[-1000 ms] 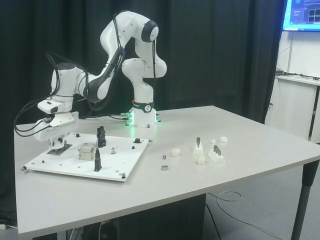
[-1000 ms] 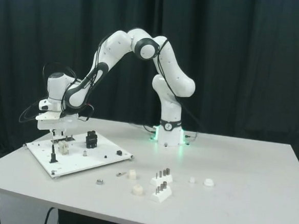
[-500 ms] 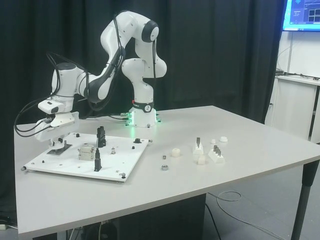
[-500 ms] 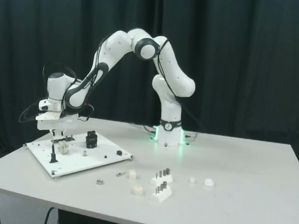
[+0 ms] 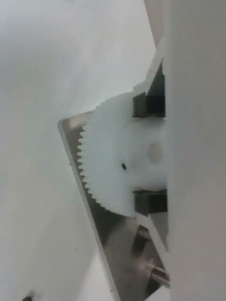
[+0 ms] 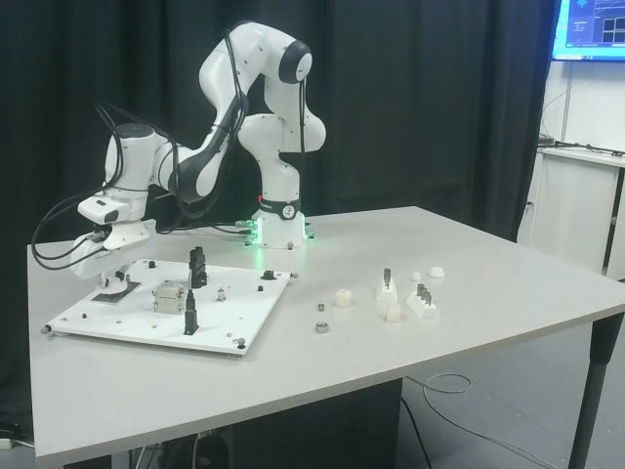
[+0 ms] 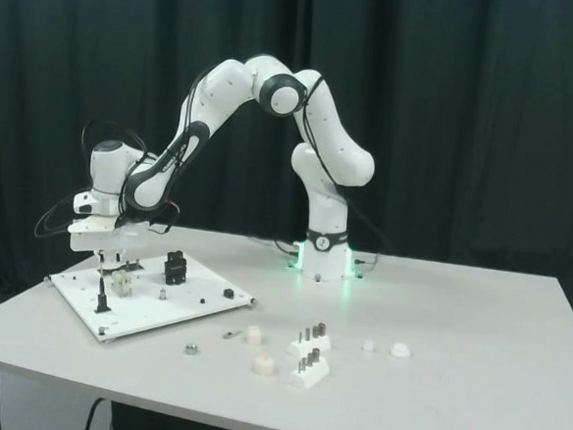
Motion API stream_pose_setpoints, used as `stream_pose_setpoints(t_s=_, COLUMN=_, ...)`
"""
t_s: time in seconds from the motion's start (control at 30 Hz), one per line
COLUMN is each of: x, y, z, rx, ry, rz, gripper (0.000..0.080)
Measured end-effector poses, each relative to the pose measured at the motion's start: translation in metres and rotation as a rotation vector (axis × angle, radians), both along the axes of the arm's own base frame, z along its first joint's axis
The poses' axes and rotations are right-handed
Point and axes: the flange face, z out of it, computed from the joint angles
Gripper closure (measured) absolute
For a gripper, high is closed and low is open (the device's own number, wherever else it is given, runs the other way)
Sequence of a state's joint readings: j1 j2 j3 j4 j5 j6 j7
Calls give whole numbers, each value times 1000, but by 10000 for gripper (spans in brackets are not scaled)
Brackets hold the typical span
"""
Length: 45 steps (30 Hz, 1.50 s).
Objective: Insert large gear.
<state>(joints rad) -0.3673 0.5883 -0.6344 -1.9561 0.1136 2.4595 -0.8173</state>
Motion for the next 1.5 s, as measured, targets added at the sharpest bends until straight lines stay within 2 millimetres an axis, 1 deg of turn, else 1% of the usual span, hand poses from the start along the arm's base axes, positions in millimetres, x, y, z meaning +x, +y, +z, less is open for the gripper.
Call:
stream_pose_setpoints(t_s=0.67, x=-3, y=-3, z=-1, rx=-10, ry=14, rz=5, gripper=472)
stream_pose_setpoints(t_s=1.5, x=0, y=1, z=0, rx=3, ry=20, rz=-9, gripper=473)
